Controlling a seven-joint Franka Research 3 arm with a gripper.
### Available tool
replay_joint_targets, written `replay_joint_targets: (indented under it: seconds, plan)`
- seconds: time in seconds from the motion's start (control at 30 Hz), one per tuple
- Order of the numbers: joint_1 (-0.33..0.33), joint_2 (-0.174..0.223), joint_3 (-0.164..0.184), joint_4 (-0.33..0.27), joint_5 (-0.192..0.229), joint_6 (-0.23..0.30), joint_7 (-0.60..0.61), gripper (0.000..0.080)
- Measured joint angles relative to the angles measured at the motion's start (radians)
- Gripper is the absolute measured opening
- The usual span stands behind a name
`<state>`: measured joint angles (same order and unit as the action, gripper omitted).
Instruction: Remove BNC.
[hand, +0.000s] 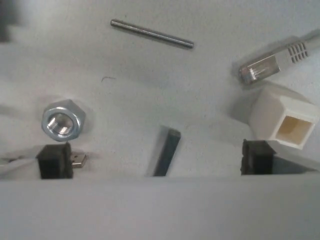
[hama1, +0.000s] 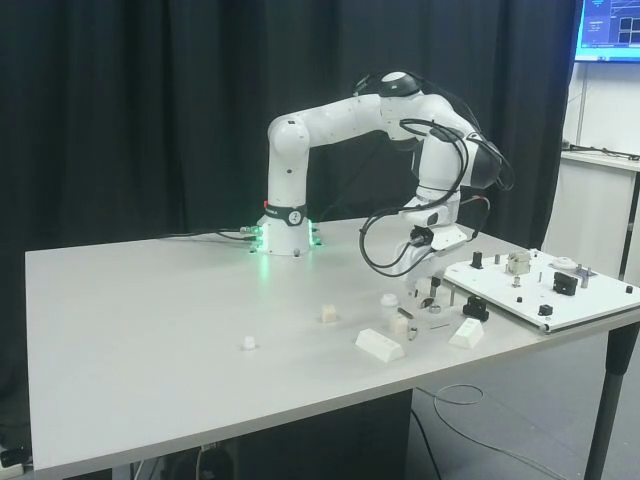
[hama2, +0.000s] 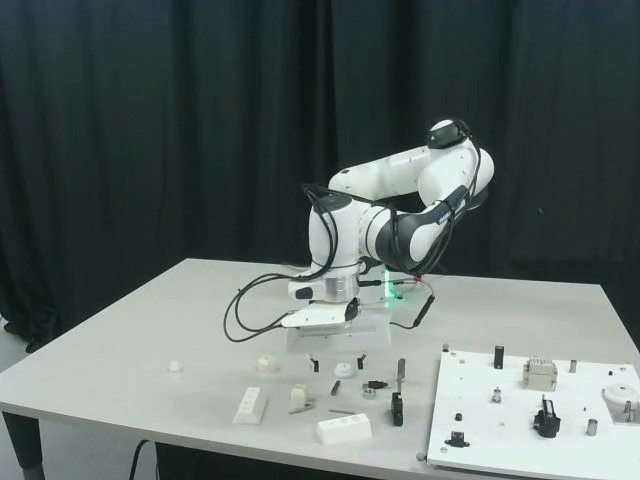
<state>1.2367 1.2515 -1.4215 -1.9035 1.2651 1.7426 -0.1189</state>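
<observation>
My gripper (hand: 155, 159) is open and hangs low over loose parts on the grey table (hama1: 150, 310), left of the white board (hama2: 540, 420). Both black fingertips (hand: 54, 161) show in the wrist view, wide apart, holding nothing. On the table between them lies a short black bar (hand: 167, 150). In the second room view the gripper (hama2: 337, 362) hovers just above the parts. The board (hama1: 545, 295) carries several small fittings. I cannot tell which of them is the BNC. Nothing on the board touches the gripper.
Under the hand lie a metal nut (hand: 62, 120), a small USB plug (hand: 76, 160), a thin metal rod (hand: 151, 33), a network cable plug (hand: 260, 67) and a white socket block (hand: 285, 117). White blocks (hama2: 343, 428) sit near the table's front edge.
</observation>
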Motion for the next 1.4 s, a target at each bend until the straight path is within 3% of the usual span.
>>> replay_joint_targets:
  seconds: [0.13,0.17,1.17,1.4]
  plan:
    - [0.004,0.000,0.000,-0.004,0.000,0.006,0.000,0.0554]
    - [0.004,0.000,0.000,-0.004,0.000,0.006,0.000,0.0788]
    - [0.005,0.000,-0.001,-0.006,0.000,0.013,-0.010,0.0800]
    - [0.005,0.000,-0.001,-0.006,0.004,0.013,0.105,0.0800]
